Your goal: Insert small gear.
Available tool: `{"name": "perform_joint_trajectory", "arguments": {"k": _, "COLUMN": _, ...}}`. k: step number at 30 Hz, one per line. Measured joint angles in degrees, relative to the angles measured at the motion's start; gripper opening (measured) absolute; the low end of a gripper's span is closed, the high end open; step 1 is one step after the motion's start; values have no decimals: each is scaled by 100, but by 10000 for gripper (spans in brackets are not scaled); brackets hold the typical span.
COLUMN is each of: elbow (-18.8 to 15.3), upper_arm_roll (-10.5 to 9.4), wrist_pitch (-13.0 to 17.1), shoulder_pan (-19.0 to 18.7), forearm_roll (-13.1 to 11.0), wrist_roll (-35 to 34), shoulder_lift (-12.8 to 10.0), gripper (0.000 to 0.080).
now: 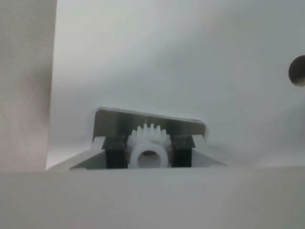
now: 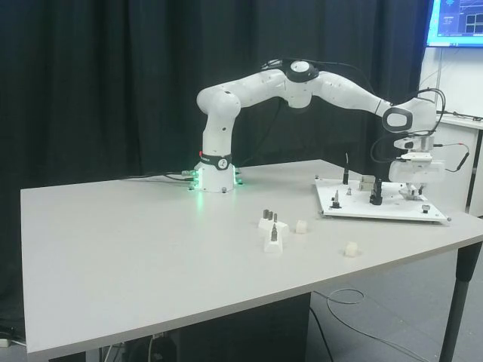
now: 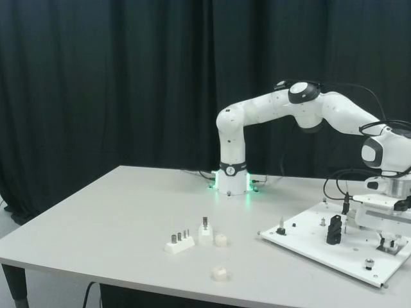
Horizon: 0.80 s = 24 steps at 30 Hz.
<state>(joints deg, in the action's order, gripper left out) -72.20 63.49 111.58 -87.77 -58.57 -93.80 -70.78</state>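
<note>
- The pincer [image 1: 149, 151] is clenched on the small white gear [image 1: 149, 143], its black pads pressing both sides.
- It hangs low over the white board [image 2: 377, 209] at the table's [image 2: 151, 234] far end from the arm's base [image 2: 215, 179].

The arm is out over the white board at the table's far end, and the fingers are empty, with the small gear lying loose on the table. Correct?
Not quite. The wrist view shows the small gear clamped between the fingers, not lying loose on the table. The rest holds: the gripper is over the white board.
</note>
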Motion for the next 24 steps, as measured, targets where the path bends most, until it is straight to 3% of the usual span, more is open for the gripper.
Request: {"name": "perform_joint_trajectory", "arguments": {"k": 24, "elbow": 62, "upper_arm_roll": -106, "wrist_pitch": -1, "shoulder_pan": 100, "forearm_roll": -2, "wrist_roll": 0, "shoulder_lift": 3, "gripper": 199}}
